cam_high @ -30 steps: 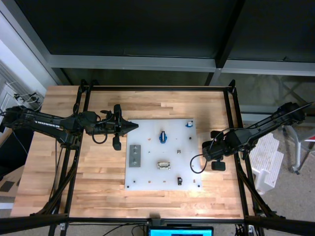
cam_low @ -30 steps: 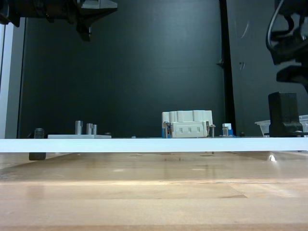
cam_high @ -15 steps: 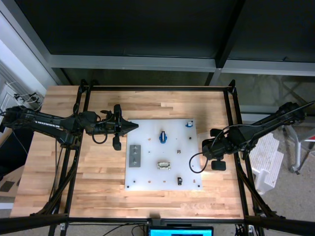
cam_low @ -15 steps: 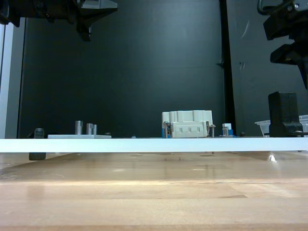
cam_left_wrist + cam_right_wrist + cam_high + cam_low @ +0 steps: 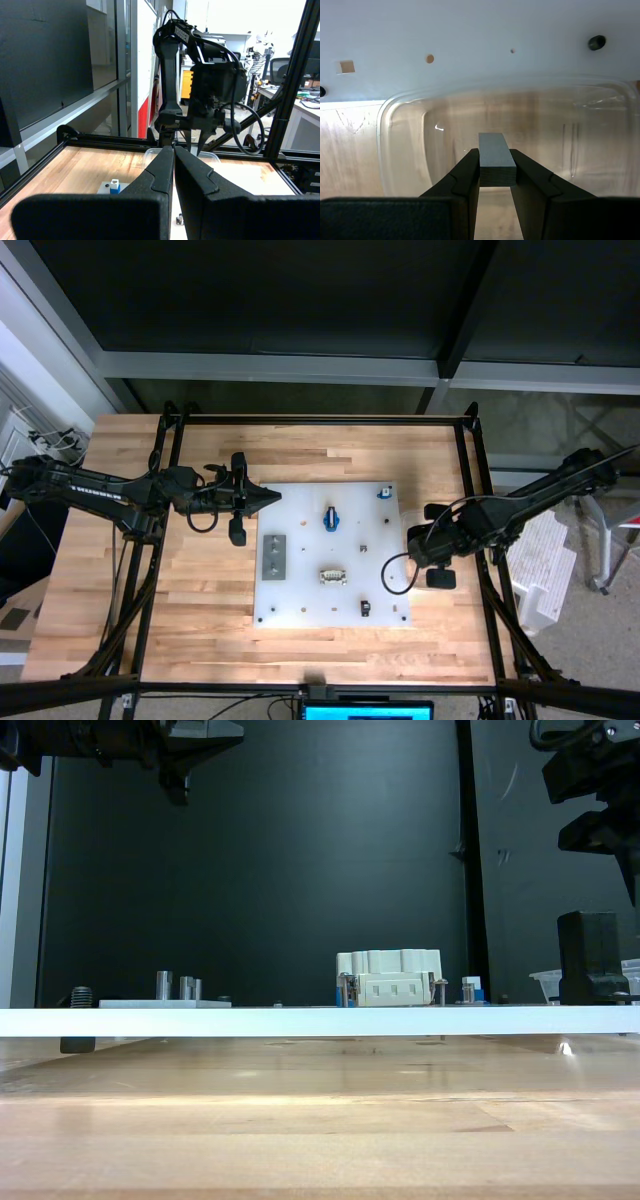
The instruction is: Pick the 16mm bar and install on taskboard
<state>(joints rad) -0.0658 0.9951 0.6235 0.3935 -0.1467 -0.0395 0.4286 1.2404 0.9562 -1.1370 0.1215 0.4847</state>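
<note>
16mm bar [image 5: 495, 149] in right end effector [image 5: 496, 167] above tray [image 5: 400, 125] | left end effector [image 5: 173, 152] aloft

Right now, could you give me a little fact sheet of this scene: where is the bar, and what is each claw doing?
16mm bar: held in the right gripper, clear of the taskboard
right gripper: shut on the bar, above a clear plastic tray beside the board's right edge
left gripper: shut, empty, raised over the board's far left corner
taskboard: white, on the wooden table
</note>
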